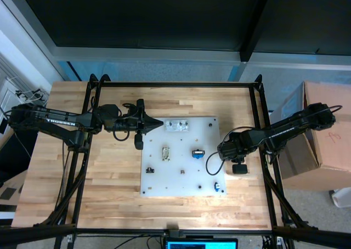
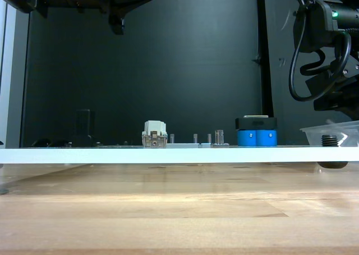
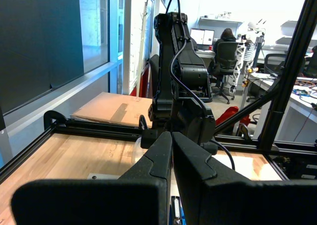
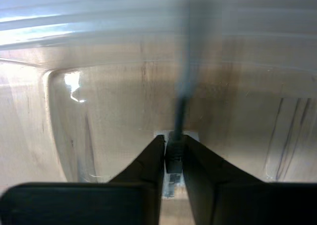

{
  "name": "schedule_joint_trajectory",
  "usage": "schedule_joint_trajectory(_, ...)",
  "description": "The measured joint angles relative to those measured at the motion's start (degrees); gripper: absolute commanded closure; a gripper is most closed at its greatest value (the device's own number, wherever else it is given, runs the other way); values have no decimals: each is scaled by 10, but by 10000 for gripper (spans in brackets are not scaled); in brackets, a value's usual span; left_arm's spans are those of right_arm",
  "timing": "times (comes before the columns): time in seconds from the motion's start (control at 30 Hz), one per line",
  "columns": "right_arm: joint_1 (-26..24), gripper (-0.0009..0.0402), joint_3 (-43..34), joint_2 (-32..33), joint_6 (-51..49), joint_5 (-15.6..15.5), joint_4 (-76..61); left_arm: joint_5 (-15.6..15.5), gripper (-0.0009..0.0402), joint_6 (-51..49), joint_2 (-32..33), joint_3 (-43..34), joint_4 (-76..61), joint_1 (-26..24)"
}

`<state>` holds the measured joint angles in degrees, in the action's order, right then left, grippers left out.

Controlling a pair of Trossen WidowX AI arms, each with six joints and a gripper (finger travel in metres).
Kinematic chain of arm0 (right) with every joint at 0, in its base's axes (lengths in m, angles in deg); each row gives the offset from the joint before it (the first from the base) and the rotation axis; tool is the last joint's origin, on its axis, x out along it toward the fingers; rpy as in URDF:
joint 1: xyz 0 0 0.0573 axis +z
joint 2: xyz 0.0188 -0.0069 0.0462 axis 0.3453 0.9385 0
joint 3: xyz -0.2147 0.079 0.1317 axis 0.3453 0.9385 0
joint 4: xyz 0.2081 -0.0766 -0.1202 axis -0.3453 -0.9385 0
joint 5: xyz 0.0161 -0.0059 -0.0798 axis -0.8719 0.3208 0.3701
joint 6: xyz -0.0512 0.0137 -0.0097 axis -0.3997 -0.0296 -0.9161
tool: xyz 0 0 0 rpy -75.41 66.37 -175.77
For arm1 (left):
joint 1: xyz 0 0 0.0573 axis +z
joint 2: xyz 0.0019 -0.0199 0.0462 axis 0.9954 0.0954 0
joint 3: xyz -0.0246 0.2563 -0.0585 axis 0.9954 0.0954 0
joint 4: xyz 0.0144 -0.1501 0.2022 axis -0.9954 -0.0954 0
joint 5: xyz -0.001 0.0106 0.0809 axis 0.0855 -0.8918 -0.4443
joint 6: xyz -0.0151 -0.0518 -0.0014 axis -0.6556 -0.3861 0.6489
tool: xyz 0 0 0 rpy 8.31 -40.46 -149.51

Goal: Pick the RJ45 connector and install on the taskboard

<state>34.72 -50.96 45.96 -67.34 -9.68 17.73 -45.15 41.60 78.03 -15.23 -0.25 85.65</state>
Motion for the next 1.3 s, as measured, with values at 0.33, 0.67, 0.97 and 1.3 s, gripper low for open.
schedule_joint_trajectory(0.33, 0, 382, -21, -35, 5, 0, -33, 0, 393, 0, 0, 0, 0, 0)
schedule_joint_trajectory(0.67, -2, 382, -96, -111, 38, 7, -43, 0, 393, 0, 0, 0, 1, 0)
schedule_joint_trajectory(0.97, -12, 382, -125, -194, 46, 23, 77, 0, 392, 0, 0, 0, 11, 0)
schedule_joint_trajectory(1.3, -39, 382, -125, -209, 25, 36, 153, 4, 382, -36, 13, 0, 36, -1)
